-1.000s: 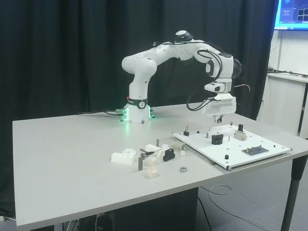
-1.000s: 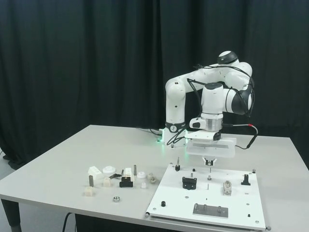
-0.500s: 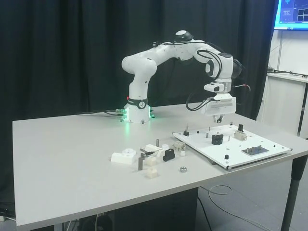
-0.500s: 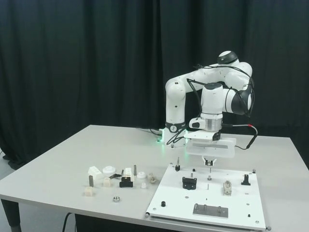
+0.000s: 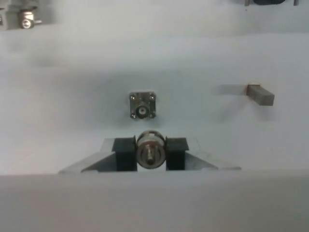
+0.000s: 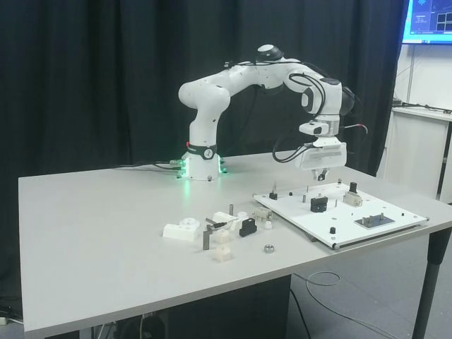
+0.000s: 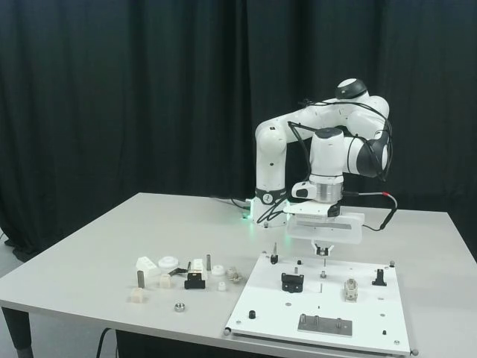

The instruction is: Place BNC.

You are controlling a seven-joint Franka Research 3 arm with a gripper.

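Gripper point(image 5: 150, 153) clamped on grey cylindrical metal BNC plug point(image 5: 150, 151), centre-low in wrist view, held just short of square-flanged metal BNC socket point(image 5: 143, 105) on white board point(image 5: 72, 106), presumably lined up for mating.

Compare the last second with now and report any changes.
Nothing visibly changed. The gripper stays shut on the BNC plug, hovering over the BNC socket on the white board. The loose parts on the table lie as before.
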